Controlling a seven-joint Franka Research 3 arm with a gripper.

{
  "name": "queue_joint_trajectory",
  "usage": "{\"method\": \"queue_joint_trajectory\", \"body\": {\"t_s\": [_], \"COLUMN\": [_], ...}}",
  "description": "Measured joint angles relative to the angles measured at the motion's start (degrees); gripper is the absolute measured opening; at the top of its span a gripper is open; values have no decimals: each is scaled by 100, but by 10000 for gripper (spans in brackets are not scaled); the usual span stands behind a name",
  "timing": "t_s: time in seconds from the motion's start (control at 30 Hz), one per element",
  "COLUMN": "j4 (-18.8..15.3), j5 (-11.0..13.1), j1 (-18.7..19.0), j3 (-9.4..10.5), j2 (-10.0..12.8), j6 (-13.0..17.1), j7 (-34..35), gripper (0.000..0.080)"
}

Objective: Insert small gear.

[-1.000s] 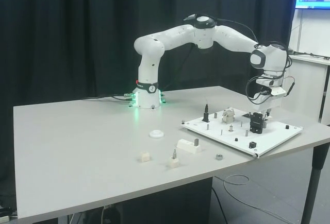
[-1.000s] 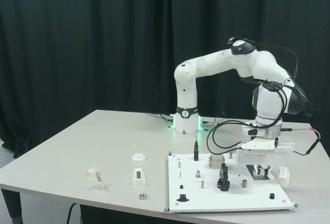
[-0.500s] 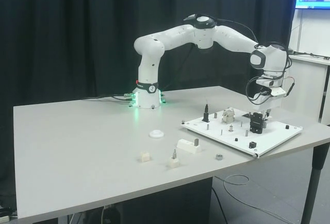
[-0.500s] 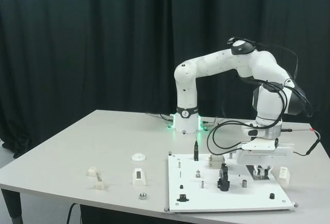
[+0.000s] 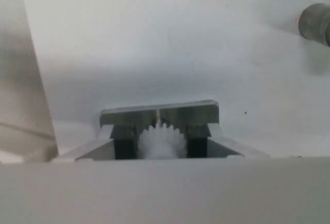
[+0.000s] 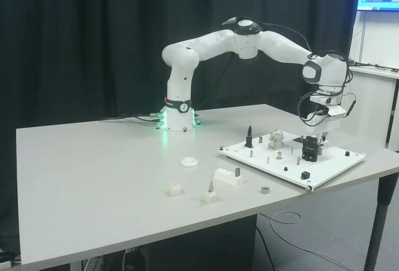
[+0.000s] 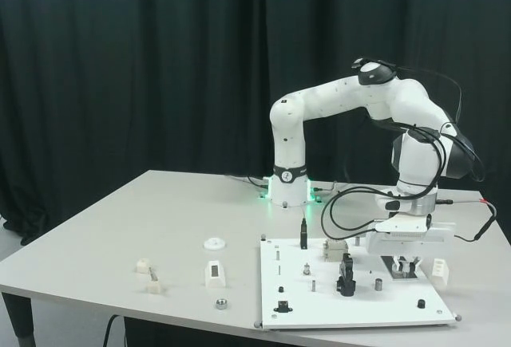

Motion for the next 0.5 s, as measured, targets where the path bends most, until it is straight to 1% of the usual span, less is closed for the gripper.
{"method": "queue_joint_trajectory", "body": {"t_s": [0.23, 0.5], "j4": [-1, -9], "j5": [0, 3], "j1": [-1, -6], "j3": [1, 4], "j2": [-2, -10], "j6": [4, 4], "j7": [57, 711], "gripper": [199, 199]}}
